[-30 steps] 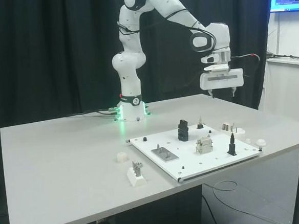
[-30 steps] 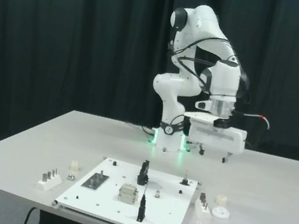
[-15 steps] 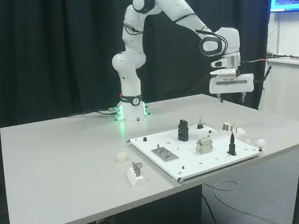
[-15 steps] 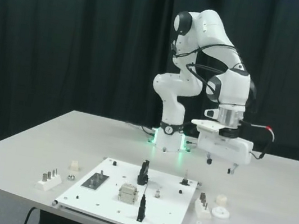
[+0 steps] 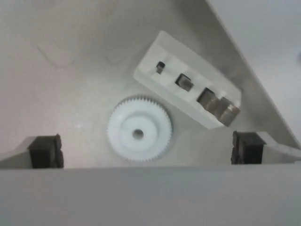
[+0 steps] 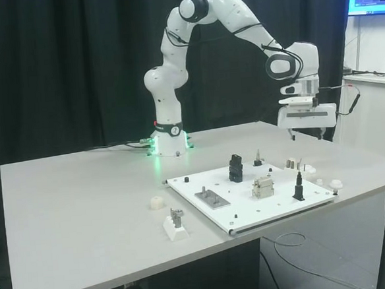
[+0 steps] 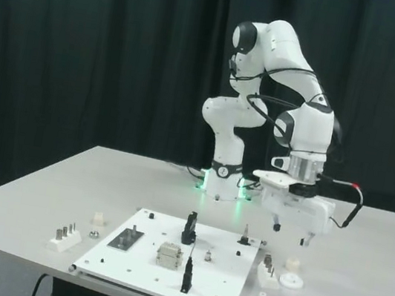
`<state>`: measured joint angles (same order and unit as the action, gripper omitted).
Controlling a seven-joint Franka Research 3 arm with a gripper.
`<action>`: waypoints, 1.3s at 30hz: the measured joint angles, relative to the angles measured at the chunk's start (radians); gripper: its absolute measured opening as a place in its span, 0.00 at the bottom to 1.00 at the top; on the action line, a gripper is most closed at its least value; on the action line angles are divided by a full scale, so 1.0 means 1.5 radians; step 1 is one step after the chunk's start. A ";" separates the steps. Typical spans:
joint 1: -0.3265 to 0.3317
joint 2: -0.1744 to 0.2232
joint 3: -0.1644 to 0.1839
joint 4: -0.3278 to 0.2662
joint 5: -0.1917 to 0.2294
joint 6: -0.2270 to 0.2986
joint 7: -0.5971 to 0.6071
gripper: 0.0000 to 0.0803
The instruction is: Pick large gear.
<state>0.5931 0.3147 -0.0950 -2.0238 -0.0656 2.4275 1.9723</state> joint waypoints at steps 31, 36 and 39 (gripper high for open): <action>0.027 0.110 0.005 0.055 0.068 0.000 0.001 1.00; 0.030 0.124 0.005 0.064 0.068 0.003 0.001 1.00; 0.030 0.131 0.004 0.067 0.068 0.011 0.001 1.00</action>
<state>0.6384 0.5113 -0.0889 -1.9240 0.0365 2.4434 1.9744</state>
